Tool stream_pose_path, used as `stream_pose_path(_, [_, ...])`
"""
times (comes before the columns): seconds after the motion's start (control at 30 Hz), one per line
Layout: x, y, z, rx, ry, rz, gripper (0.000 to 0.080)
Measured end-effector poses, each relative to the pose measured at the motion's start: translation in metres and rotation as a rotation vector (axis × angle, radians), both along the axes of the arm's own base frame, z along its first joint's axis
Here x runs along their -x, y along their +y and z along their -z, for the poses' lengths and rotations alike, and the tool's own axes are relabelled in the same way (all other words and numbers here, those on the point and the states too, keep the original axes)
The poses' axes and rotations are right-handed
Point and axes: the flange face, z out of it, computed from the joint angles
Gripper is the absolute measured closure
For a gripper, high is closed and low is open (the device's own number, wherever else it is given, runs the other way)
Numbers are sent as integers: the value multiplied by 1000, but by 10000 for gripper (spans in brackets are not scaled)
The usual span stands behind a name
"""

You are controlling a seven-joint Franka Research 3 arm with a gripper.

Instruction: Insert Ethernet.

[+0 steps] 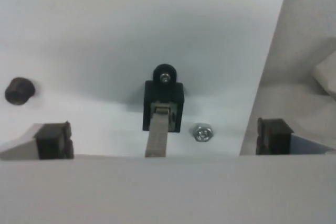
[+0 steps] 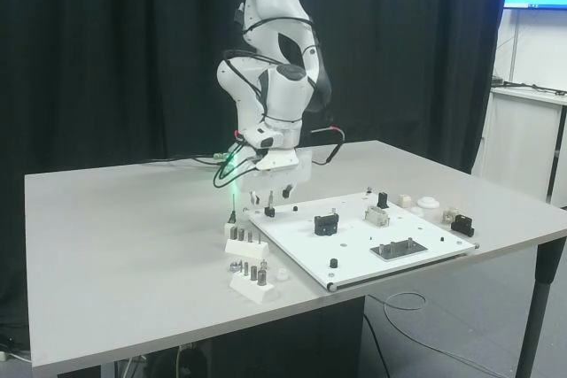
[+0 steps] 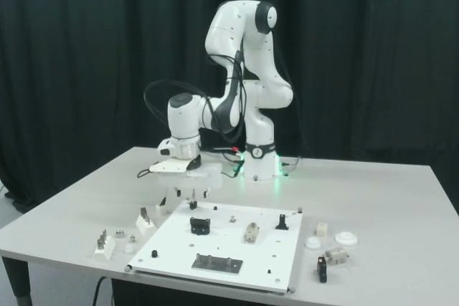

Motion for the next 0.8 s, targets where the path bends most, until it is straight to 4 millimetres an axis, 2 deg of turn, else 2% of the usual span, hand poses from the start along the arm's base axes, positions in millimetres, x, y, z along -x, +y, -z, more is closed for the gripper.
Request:
stream_pose_path(0.17, [1,-1,-6,-4,3,3,47])
stream_pose_path(0.2, [1,-1,-7,-4,3,3,11])
stream_pose_path(0.57, [2,-1,-12,-5,-3,10,4])
stream_pose_path(0.6, [2,-1,-12,-5,-2,10,100])
stream_pose_path(0.8, [4,-2,-10,-6,3,16,100])
